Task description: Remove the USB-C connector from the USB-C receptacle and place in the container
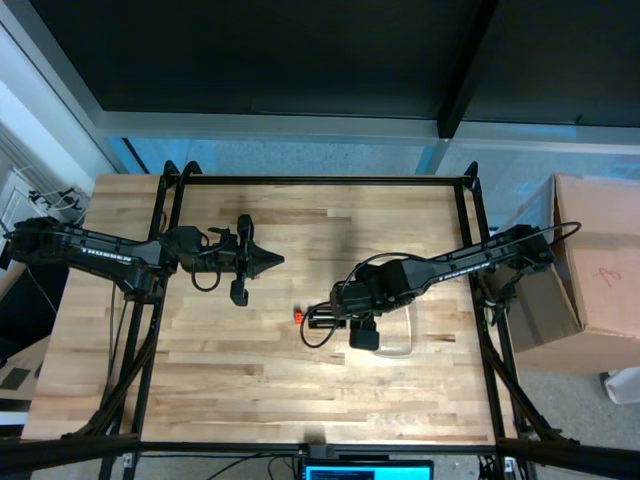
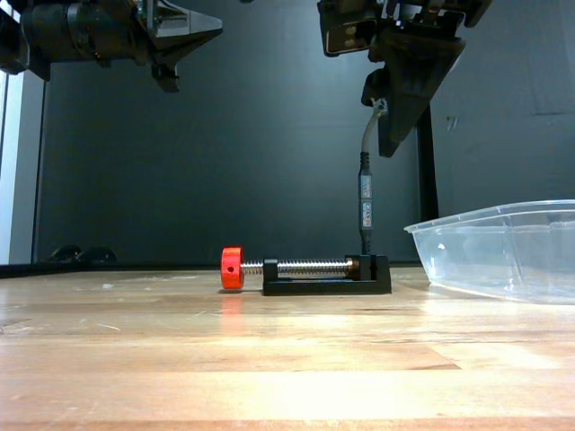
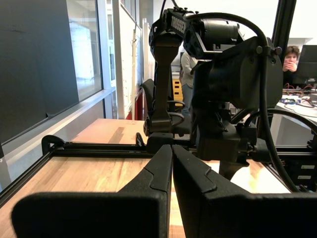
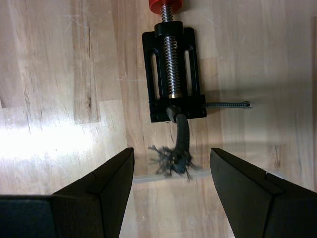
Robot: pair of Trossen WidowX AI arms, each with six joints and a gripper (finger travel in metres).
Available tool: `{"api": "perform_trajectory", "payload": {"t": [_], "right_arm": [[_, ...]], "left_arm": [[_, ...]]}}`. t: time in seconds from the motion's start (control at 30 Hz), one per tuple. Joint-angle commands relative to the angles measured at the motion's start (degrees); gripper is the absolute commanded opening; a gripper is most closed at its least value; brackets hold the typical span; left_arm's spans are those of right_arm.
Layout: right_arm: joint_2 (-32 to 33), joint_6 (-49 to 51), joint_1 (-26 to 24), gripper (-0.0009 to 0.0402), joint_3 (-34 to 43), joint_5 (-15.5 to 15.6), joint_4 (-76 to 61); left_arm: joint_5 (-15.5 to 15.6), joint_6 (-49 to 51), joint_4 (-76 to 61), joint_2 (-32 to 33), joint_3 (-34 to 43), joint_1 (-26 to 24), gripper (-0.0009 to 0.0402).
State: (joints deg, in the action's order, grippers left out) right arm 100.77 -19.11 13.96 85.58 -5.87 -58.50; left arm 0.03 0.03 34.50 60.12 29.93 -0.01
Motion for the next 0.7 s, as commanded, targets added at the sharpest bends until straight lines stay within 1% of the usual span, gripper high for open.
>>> {"api": "perform_trajectory", "payload": {"t": [0.03,0.13,0.4,0.47,0.7], "right_arm": [[0.5,0.0,0.2,0.0212,0.0,0.0,1.0],[0.6,-0.1,0.3,0.0212,0.0,1.1,1.2],[2.9,0.1,1.0,0.0208,0.0,2.1,2.7],[3.6,0.1,1.0,0.0202,0.0,3.0,3.3],[4.4,0.0,1.4,0.0173,0.0,3.2,4.6]], "left_arm": [[0.0,0.0,0.0,0.0,0.0,0.0,0.0],[0.0,0.0,0.0,0.0,0.0,0.0,0.0],[0.0,0.0,0.0,0.0,0.0,0.0,0.0],[0.0,0.0,0.0,0.0,0.0,0.0,0.0],[0.0,0.0,0.0,0.0,0.0,0.0,0.0]]}}
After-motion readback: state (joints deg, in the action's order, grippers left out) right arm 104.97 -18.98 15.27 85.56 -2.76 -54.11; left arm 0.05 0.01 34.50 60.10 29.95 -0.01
